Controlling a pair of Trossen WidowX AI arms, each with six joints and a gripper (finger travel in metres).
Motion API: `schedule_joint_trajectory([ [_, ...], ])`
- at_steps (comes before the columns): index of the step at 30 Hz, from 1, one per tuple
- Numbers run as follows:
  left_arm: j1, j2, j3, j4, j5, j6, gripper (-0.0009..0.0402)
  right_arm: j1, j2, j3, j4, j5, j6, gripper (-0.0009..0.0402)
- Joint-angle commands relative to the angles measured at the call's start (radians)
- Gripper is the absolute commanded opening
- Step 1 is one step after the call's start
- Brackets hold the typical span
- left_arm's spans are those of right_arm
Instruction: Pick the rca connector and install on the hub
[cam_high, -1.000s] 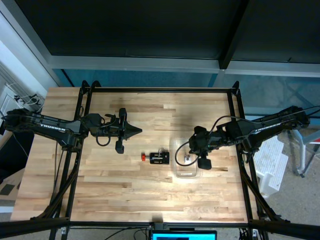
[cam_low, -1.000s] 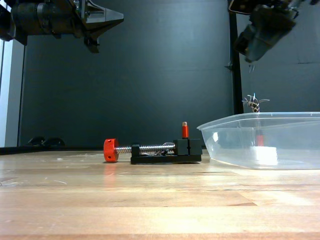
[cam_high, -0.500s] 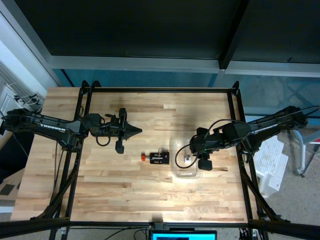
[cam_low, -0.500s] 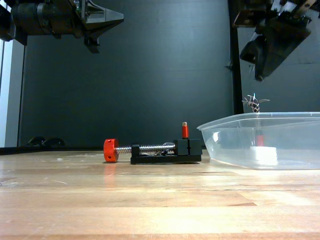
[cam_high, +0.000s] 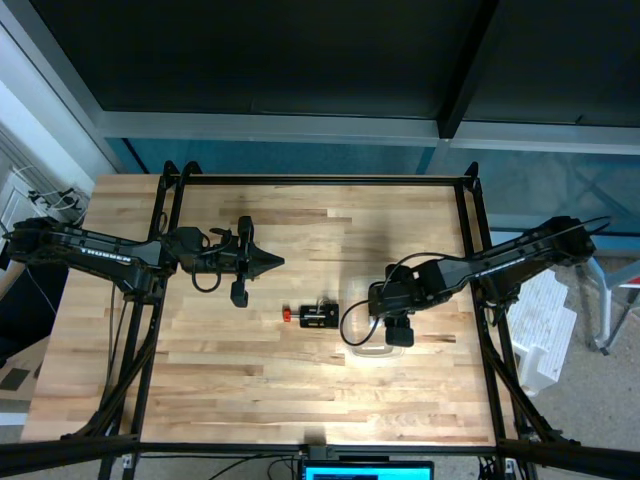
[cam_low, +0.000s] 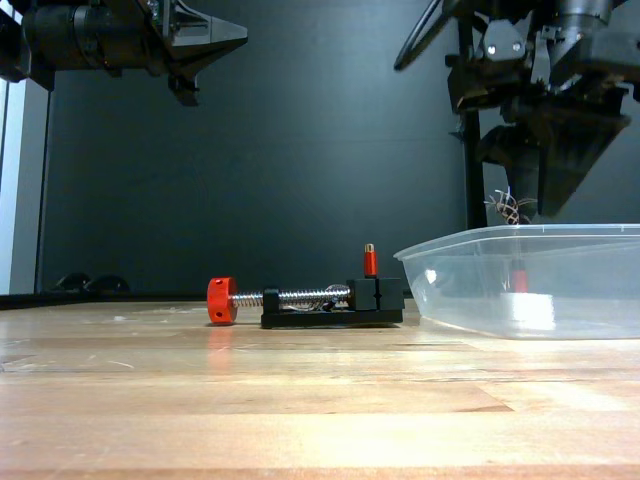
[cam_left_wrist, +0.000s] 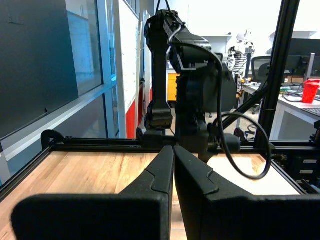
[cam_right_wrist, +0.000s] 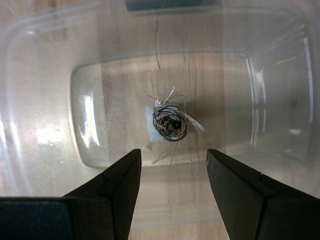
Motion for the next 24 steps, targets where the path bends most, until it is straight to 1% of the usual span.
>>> schedule_joint_trajectory([
  [1,0.000,0.000,0.000,0.000,0.000,0.000,0.0000,0.001,0.034,-0.001,0.012,0.000,0.000,0.0181],
  [16,0.000,0.000,0.000,0.000,0.000,0.000,0.0000,0.002,0.129,-0.001,0.045,-0.002,-0.003,0.0181],
  [24,0.000,0.000,0.000,0.000,0.000,0.000,0.0000,0.002,0.139,-0.001,0.066,-0.001,-0.003,0.0179],
])
